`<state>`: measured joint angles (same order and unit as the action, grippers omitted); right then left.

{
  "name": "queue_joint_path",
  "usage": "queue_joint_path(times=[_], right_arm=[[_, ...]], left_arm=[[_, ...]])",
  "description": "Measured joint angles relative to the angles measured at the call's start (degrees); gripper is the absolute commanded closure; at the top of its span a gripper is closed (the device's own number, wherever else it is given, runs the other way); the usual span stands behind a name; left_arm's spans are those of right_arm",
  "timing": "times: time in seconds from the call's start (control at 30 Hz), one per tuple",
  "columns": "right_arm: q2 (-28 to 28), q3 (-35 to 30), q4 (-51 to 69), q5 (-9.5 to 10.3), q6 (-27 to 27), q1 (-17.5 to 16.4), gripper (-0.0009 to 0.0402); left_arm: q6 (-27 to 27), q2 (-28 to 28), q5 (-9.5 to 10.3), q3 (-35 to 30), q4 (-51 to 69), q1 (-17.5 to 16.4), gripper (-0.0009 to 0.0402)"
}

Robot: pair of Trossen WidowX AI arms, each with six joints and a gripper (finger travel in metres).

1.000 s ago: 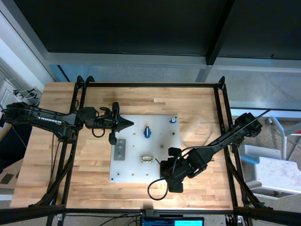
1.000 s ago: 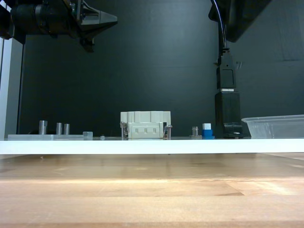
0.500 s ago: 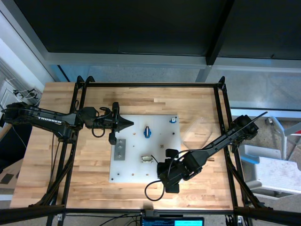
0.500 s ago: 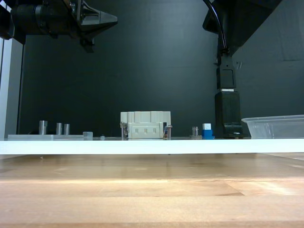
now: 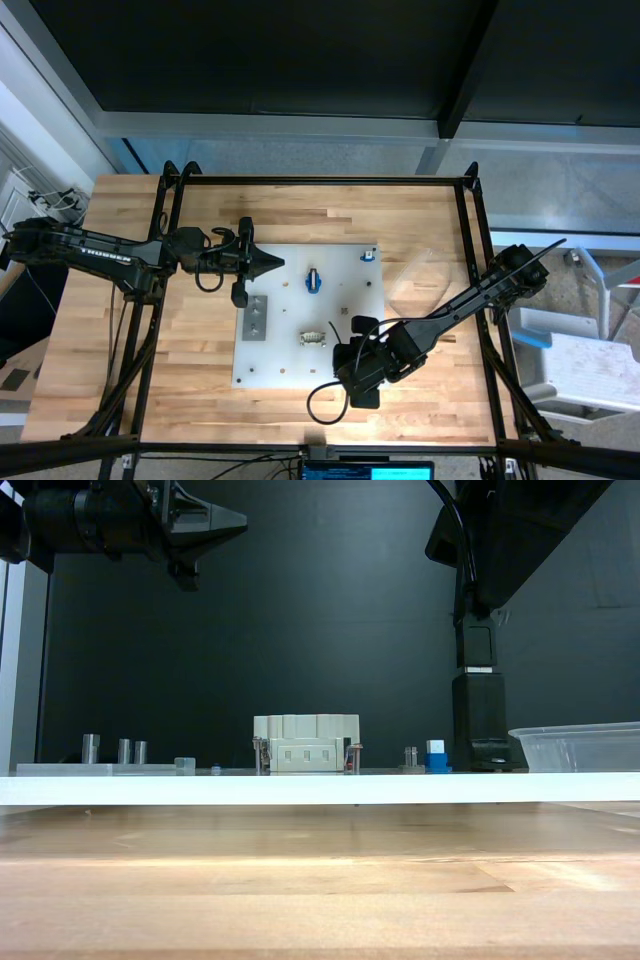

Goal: Remove the USB connector from the USB hub and place in the container

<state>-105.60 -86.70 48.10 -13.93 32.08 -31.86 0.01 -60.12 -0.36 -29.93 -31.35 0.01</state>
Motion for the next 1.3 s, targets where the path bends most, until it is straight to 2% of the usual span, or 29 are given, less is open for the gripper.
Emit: queue_joint_path(times=[0.27,0.4,0.83,1.3], right_arm=[[-1.3,0.0,-1.4,0.04,-0.3,0.4,0.025],[-1.3,0.0,-1.4,0.04,-0.5,0.5,0.0265],[-1.3,0.0,-1.6,0.5,-0.7,0.5,0.0397],[-1.4,-0.2,-1.2,0.57,-1.8,0.7,0.0393]], left_arm=[[0.0,0.0,0.0,0.0,0.0,0.0,0.0392],[0.0,0.0,0.0,0.0,0.0,0.0,0.0392],[0.0,0.0,0.0,0.0,0.0,0.0,0.0392],[0.0,0.0,0.0,0.0,0.0,0.0,0.0392]])
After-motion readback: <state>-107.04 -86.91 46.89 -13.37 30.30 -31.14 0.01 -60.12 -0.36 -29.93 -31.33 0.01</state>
